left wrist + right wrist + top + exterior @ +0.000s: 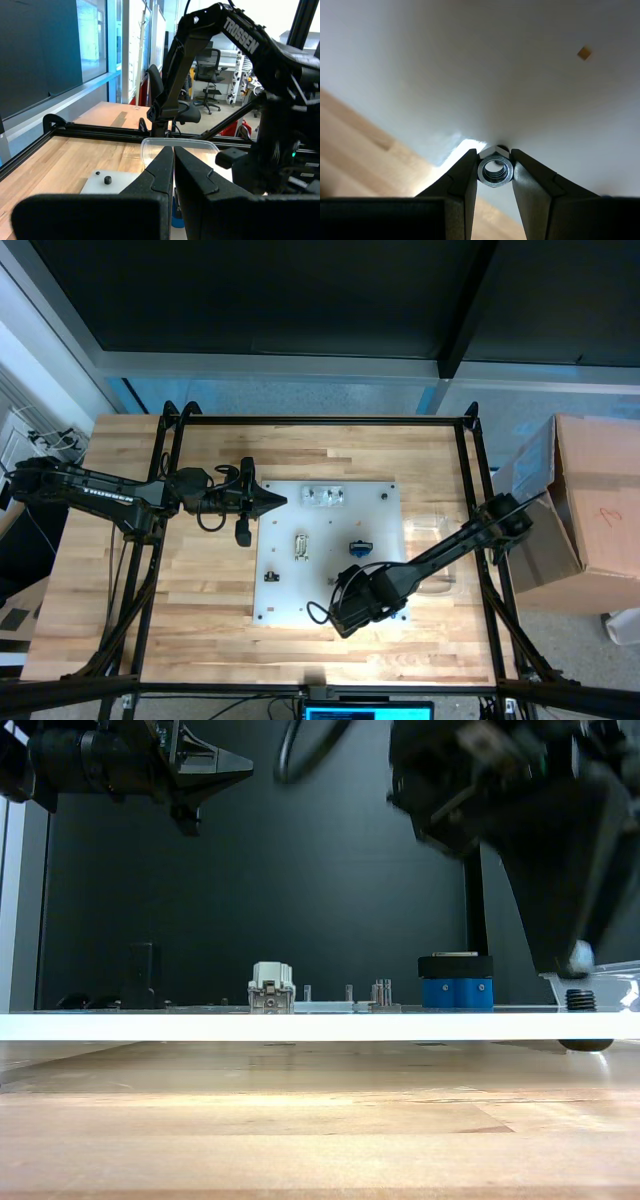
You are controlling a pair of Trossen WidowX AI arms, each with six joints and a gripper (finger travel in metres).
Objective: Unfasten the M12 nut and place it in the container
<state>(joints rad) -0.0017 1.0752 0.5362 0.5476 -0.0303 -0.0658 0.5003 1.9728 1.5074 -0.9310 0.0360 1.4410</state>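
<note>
The left arm (pixel 90 490) and right arm (pixel 450 540) were matte black, each lettered TROSSEN in white, with a black cable (pixel 208 518) looped at the wrist. The left gripper (pixel 280 501), at nine o'clock of the board (pixel 380 530), tapered to a wedge. The right gripper (pixel 495 159), at five o'clock, had dark grey angular fingers (pixel 465 180).
</note>
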